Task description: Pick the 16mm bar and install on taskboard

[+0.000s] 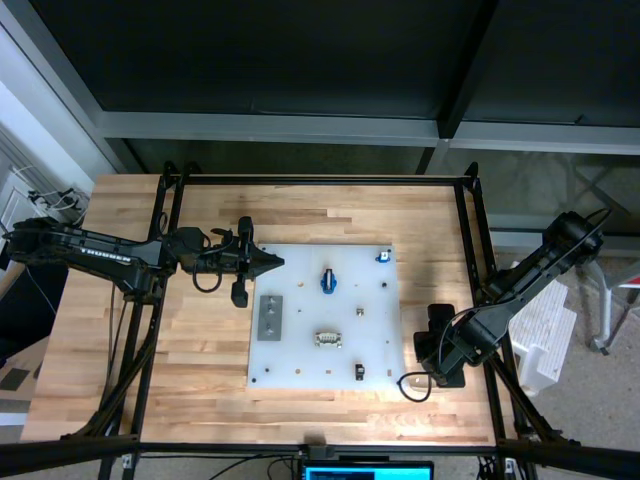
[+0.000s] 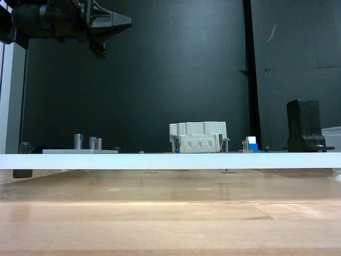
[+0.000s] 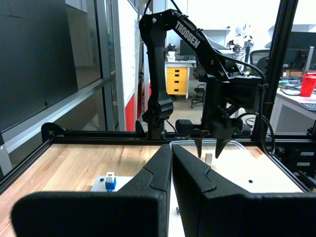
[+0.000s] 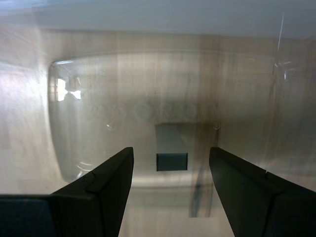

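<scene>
The 16mm bar is a short grey peg standing upright in a clear tray, right of the taskboard. My right gripper hangs open directly above it, one finger on each side and clear of it. From the left wrist view the bar shows just under the right gripper. My left gripper is shut and empty, held high over the board's far left edge and pointing right. It also shows in the low view and the left wrist view.
The white board carries a grey block, a blue knob, a silver connector and a small black part near its front edge. A black frame borders the wooden table.
</scene>
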Controlling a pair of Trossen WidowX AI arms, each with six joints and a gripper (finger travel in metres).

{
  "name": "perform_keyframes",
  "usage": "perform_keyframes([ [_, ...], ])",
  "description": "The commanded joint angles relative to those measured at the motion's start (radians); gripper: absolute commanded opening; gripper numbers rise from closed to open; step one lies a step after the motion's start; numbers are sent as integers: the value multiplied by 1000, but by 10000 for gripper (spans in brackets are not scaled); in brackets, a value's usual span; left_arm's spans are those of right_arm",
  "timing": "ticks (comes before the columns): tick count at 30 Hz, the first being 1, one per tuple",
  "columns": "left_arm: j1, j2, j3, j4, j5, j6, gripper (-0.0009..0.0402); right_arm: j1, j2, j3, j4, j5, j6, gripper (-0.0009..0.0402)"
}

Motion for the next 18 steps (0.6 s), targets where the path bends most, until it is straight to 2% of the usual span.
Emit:
perform_keyframes([
  [1, 0, 0, 0, 0, 0, 0, 0, -2, 0, -14, 25, 0, -6, 204],
  [5, 0, 0, 0, 0, 0, 0, 0, -2, 0, -26, 47, 3, -6, 199],
  [9, 0, 0, 0, 0, 0, 0, 0, -3, 0, -26, 49, 26, -6, 191],
  [18, 0, 0, 0, 0, 0, 0, 0, -4, 0, -26, 48, 18, -6, 160],
])
